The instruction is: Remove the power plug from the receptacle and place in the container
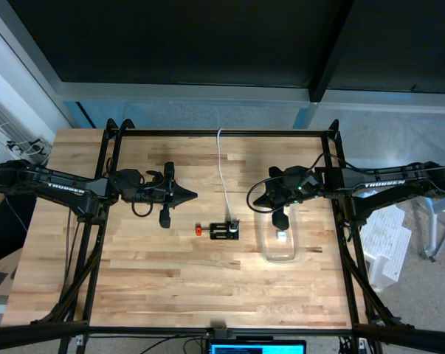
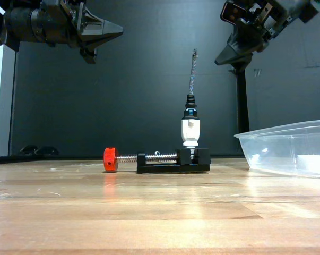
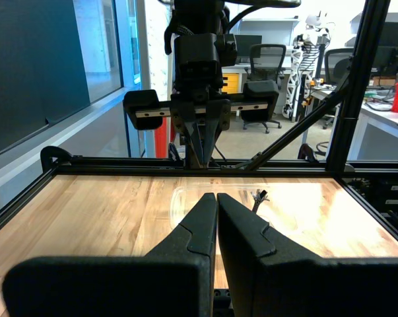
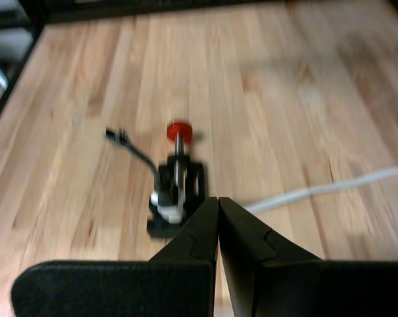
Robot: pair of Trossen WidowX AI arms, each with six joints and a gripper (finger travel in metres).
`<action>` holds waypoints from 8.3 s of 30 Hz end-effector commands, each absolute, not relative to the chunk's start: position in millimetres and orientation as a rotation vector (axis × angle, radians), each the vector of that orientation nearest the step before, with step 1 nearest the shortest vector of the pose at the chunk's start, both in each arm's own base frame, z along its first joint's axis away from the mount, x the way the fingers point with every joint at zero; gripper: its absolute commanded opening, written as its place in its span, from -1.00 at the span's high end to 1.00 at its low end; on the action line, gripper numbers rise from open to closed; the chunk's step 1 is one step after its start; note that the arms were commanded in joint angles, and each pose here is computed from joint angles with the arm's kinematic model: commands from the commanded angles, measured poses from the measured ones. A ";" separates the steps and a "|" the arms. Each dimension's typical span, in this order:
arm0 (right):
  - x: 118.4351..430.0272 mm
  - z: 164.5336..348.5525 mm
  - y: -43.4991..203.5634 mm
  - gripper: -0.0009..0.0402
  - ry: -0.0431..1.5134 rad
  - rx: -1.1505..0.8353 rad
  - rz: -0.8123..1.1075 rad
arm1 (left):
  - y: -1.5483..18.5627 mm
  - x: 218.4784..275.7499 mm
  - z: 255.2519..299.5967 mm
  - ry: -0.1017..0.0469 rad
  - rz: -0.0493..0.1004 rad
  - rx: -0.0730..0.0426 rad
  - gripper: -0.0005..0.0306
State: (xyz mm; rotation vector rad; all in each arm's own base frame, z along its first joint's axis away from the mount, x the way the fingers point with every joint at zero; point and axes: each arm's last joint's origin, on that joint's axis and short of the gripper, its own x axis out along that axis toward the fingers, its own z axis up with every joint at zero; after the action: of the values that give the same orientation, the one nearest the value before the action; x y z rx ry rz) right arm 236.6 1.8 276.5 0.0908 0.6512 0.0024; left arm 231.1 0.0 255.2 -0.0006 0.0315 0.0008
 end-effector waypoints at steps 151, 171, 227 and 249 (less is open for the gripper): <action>368.7 263.8 44.2 0.96 1.243 -0.008 -0.020 | 0.1 231.2 255.3 0.031 0.001 0.000 0.96; 297.9 268.3 38.4 0.96 1.273 -0.015 -0.016 | 0.0 231.2 255.3 0.031 0.000 0.000 0.96; 220.8 223.2 40.7 -0.23 1.240 0.021 -0.014 | 0.1 231.2 255.3 0.031 0.001 0.000 0.97; 230.0 277.1 27.7 0.35 0.799 0.023 -0.066 | 0.0 231.1 255.2 0.031 0.000 0.000 0.96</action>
State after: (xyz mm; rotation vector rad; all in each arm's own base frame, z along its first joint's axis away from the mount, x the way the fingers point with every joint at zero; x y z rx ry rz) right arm 228.4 29.6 273.3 0.0226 0.8419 -0.0688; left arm 231.1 0.0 255.1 -0.0002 0.0315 0.0004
